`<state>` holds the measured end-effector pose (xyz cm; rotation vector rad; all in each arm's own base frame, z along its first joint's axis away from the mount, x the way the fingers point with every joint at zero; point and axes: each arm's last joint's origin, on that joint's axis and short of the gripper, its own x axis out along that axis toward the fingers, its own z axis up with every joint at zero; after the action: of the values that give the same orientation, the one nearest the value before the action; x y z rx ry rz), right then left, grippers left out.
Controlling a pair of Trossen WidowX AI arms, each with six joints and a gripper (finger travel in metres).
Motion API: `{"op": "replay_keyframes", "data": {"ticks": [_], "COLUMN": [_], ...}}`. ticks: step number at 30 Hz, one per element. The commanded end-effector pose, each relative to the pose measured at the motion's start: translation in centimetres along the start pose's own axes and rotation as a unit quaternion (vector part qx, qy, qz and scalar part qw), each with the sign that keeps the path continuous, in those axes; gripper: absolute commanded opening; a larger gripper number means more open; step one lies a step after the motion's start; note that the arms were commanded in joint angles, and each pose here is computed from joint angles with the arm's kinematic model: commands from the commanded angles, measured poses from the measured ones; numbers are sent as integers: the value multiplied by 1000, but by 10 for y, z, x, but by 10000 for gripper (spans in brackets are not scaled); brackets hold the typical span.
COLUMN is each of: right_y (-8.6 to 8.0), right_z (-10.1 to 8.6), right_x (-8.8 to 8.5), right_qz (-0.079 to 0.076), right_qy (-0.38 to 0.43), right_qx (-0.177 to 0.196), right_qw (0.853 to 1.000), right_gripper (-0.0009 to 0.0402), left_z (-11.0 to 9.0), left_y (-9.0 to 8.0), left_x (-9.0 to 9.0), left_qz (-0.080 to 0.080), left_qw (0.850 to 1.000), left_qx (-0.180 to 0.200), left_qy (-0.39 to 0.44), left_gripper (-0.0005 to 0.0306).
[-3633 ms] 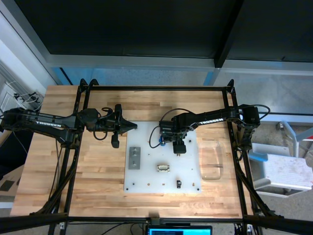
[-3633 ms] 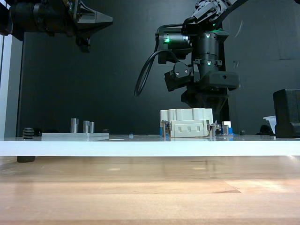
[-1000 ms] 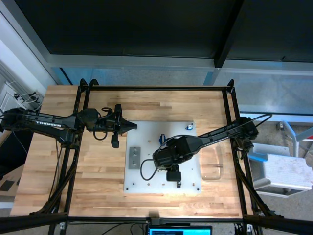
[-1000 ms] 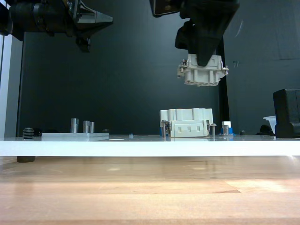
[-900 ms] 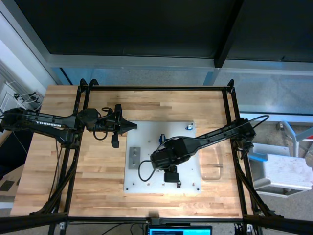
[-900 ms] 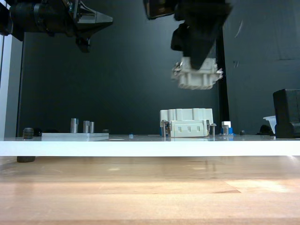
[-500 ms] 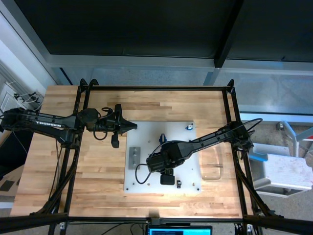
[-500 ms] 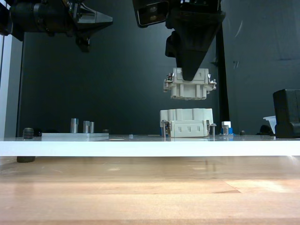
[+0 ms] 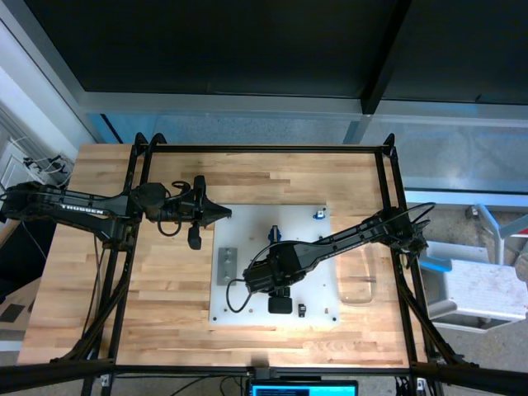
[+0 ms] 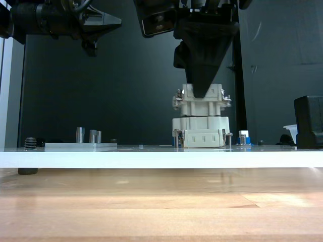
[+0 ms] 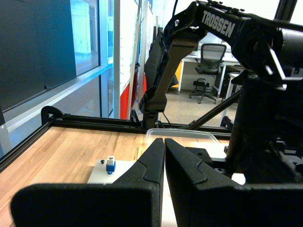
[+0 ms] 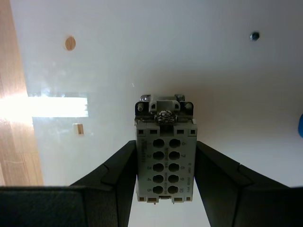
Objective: Pick the HAN10E connector and install in the HAN10E hub
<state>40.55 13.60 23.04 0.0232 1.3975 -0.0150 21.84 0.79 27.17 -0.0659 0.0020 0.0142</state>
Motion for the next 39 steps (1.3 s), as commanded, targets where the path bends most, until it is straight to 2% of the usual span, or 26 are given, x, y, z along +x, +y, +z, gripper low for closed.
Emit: {"op": "replay_keyframes", "data": {"ticks": [1,21,25,33,39], "right_y": [-1,-4,-5,-5,-5], "right_z": [0,1,0,-7,-6], "right_x": [4,6,12,34,34], "right_qz": [-2,-6,-6,-4,-2], "right_qy": [7,2,5,12,6], "right_qx": [-7,-11,-11,-5,-5], "right_qw": [1000,1000,1000,1000,1000], "right_gripper": [20,20,20,20,20], "left_z": [0,0,0,0,0], "left_y": [0,0,0,0,0], "left_x": [0,0,0,0,0], "left_qz": [0,0,0,0,0], "left_qw": [1000,1000,1000,1000,1000], "left_qx": [0,0,0,0,0], "left_qy": [-2,0,0,0,0], "left_gripper": [0,0,0,0,0]}}
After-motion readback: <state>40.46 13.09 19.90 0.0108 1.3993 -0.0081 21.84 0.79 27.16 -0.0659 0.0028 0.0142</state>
